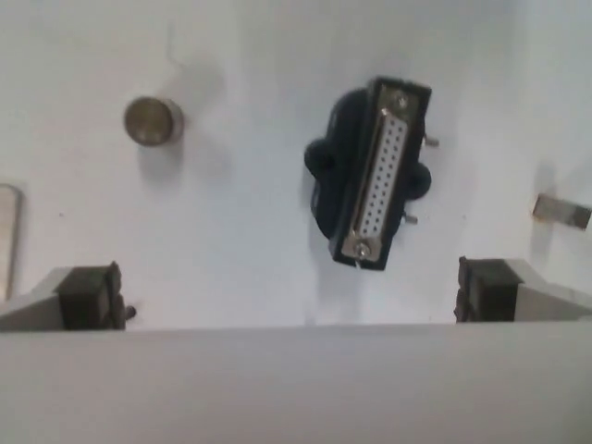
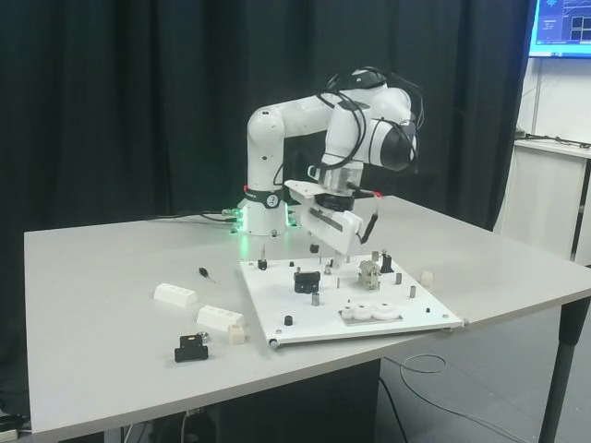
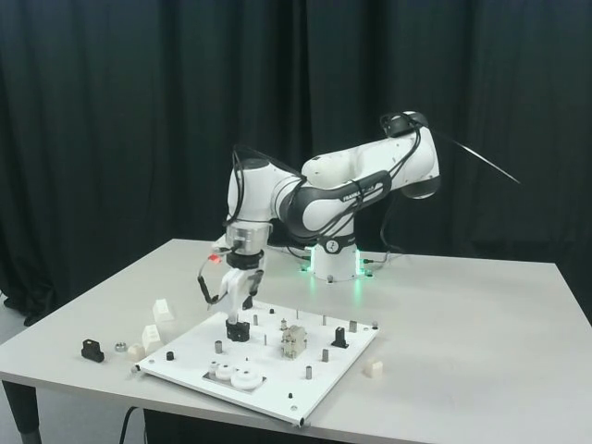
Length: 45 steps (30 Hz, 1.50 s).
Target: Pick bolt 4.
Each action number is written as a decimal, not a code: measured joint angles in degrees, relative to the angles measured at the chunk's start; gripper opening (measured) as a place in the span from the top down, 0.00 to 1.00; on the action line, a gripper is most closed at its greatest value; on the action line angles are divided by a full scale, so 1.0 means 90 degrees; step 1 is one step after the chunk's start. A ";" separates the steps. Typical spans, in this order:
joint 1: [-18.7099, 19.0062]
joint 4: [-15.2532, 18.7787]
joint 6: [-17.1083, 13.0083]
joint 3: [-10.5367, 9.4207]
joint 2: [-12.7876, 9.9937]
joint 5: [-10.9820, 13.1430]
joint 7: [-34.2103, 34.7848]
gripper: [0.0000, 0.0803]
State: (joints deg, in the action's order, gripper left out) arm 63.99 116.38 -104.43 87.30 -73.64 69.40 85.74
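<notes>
White, the arm (image 3: 342, 190) reaches out from its base and bends down over the white board (image 2: 346, 305), wrist pointing at the board's near-base side. The gripper (image 1: 287, 291) hangs above it with its fingers spread and nothing between them. Below lie one black connector (image 1: 375, 176) and, apart from it, one round bolt head (image 1: 154, 120); I cannot tell whether this is bolt 4. Open board surrounds both. Three white gears (image 2: 371, 312) sit near the board's front edge.
</notes>
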 joint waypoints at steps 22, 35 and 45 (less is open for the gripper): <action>-0.0404 -0.0510 0.0000 0.0237 0.0016 -0.0546 -0.1127 0.00; -0.0569 -0.0678 -0.0007 0.0368 0.0016 -0.0788 -0.1808 0.00; -0.0816 -0.0775 -0.0285 0.0481 0.0016 -0.0840 -0.2687 0.00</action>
State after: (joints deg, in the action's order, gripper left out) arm 56.65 109.41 -106.99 91.63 -73.49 61.84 61.56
